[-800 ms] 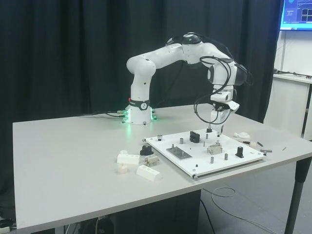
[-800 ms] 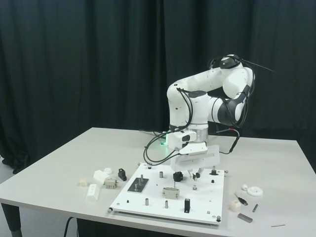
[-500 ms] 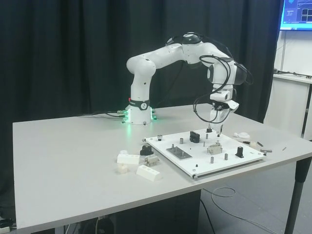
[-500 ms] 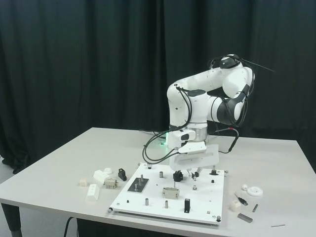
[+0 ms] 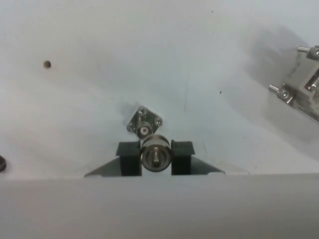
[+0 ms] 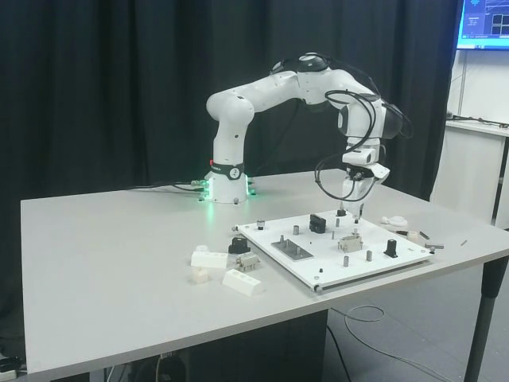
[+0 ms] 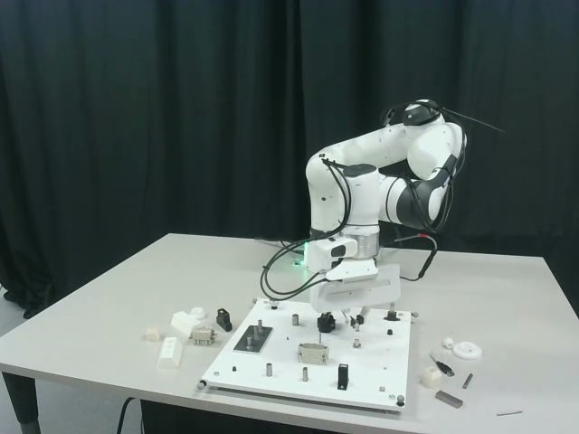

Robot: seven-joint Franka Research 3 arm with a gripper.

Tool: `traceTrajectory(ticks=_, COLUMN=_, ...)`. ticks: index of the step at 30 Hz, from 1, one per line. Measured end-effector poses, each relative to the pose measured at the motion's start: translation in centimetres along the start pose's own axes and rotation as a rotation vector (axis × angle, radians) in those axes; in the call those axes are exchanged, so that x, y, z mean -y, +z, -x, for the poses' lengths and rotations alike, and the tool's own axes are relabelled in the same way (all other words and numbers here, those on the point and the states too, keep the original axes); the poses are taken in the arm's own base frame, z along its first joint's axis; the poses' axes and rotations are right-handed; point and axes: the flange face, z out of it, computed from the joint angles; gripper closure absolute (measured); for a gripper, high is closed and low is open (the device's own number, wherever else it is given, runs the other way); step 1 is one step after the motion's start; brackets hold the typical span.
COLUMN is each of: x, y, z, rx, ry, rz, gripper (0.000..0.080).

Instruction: Place BNC.

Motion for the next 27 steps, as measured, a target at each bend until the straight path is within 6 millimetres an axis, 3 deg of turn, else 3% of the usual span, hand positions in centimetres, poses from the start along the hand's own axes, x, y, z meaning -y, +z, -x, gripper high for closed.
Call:
traceTrajectory(ticks=7, x=0.8, y=0.1, z=0.0, rx=-0.006, ry=0.032, rz=-0.03, gripper=0.0678)
traceTrajectory(ticks=12, x=2.6, y=0.3, z=0.4, rx=-0.005, ry=0.053, rz=-0.053, gripper=0.0679)
traceTrajectory(ticks=27, x=12.1, y=1.2, z=3.6, rx=0.0, ry=0.075, rz=-0.086, gripper=0.0679)
